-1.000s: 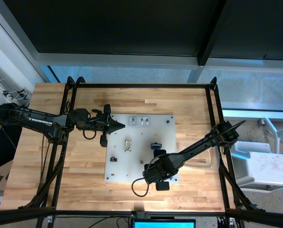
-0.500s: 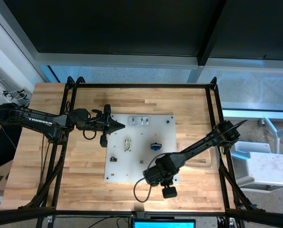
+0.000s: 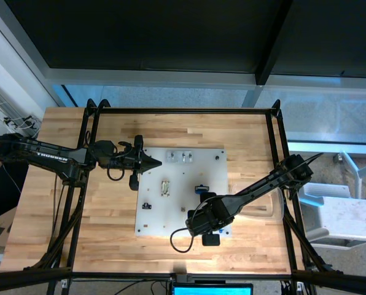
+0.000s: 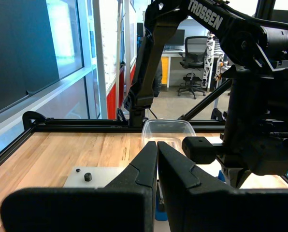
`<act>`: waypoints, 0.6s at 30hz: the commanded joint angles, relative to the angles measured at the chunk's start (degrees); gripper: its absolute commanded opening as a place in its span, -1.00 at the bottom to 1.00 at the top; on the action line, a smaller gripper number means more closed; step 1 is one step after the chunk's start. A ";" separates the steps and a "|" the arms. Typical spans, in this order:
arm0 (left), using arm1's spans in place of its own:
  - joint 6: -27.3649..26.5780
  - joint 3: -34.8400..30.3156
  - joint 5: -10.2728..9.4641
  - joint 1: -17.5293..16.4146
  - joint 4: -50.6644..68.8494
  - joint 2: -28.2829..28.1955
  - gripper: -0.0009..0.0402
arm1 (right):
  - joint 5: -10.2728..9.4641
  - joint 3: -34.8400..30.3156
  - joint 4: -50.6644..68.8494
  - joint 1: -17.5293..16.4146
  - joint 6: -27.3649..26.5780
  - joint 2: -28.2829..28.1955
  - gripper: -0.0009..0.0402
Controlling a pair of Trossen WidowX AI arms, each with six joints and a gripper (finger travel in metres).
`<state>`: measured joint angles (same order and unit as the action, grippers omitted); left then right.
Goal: Pick the M12 fastener and fasten on the M12 threads
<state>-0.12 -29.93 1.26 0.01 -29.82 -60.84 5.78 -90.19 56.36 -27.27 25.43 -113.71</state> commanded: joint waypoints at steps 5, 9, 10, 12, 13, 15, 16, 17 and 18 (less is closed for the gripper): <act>0.02 -0.02 0.00 -0.02 0.00 -0.02 -0.96 | 0.09 1.07 -1.97 -0.02 0.20 -1.16 -0.96; 0.02 -0.02 0.00 -0.02 -0.04 -0.02 -0.96 | 0.04 1.42 -2.40 -0.04 0.28 -1.16 -0.96; 0.02 -0.02 0.00 -0.02 0.00 -0.02 -0.96 | -0.02 1.64 -2.75 -0.04 0.28 -1.14 -0.96; 0.02 -0.02 0.00 0.00 -0.04 -0.02 -0.96 | -0.33 1.86 -3.41 -0.04 0.31 -1.16 -0.96; 0.02 -0.02 0.00 -0.02 -0.04 -0.02 -0.96 | -0.94 2.01 -3.65 -0.04 0.26 -1.16 -0.96; 0.02 -0.02 0.00 0.00 -0.02 -0.02 -0.96 | -1.11 2.38 -3.87 -0.02 0.42 -1.14 -0.96; 0.02 -0.02 0.00 0.00 -0.02 -0.02 -0.96 | -1.14 2.56 -4.20 -0.02 0.72 -1.14 -0.96; 0.02 -0.02 0.00 0.00 -0.02 -0.02 -0.96 | -1.40 2.67 -4.59 -0.04 0.72 -1.14 -0.96; 0.02 -0.02 0.00 -0.02 -0.04 -0.02 -0.96 | -1.57 2.73 -4.87 -0.04 0.79 -1.16 -0.96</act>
